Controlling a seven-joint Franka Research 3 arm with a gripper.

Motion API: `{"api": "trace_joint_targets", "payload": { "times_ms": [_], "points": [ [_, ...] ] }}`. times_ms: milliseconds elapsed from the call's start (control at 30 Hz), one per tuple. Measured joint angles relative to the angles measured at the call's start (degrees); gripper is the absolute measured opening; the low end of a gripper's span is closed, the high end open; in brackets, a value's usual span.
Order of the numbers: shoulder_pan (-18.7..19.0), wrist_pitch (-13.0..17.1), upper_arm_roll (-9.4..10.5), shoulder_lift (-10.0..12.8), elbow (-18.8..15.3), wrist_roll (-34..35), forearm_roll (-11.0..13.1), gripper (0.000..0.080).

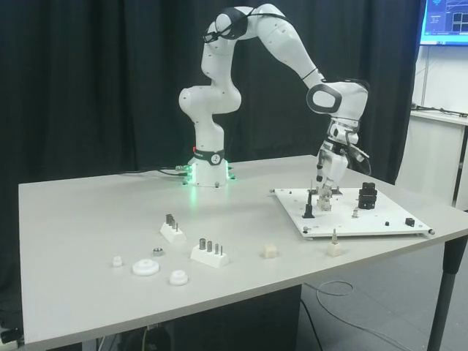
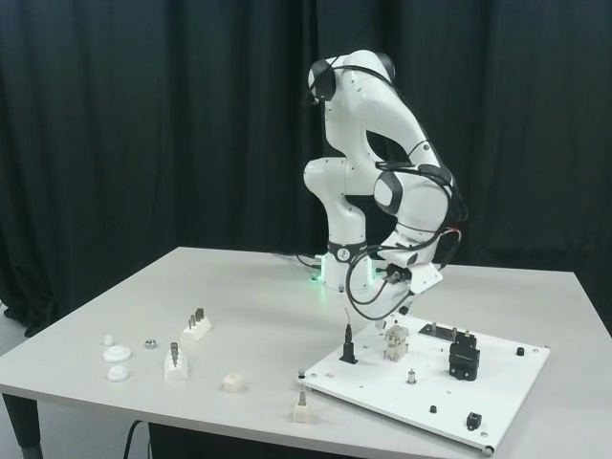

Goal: Insert waterproof.

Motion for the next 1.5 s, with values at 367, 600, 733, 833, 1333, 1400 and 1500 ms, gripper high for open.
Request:
{"api": "trace_joint_targets", "payload": {
  "times_ms": [367,600,733,833,1333,1400,1500],
  "points": [
    [-2.16,-0.57,-0.13,-2.64,0.0,7.67,0.0,0.08],
    [-4.08,1.58,-0.13,-3.28,-0.17,16.5,1.19,0.08],
    [-5.0,2.63,-0.13,-3.37,-0.49,21.93,2.45,0.08],
    [-5.54,3.54,-0.13,-3.42,-0.96,24.67,3.5,0.08],
    [-6.76,8.45,-0.14,-4.94,-5.0,38.29,6.64,0.08],
    [-6.75,9.31,-0.13,-5.4,-5.81,39.92,6.64,0.08],
    [-6.75,10.83,-0.13,-6.11,-7.04,41.4,6.64,0.08]
  ]
}}
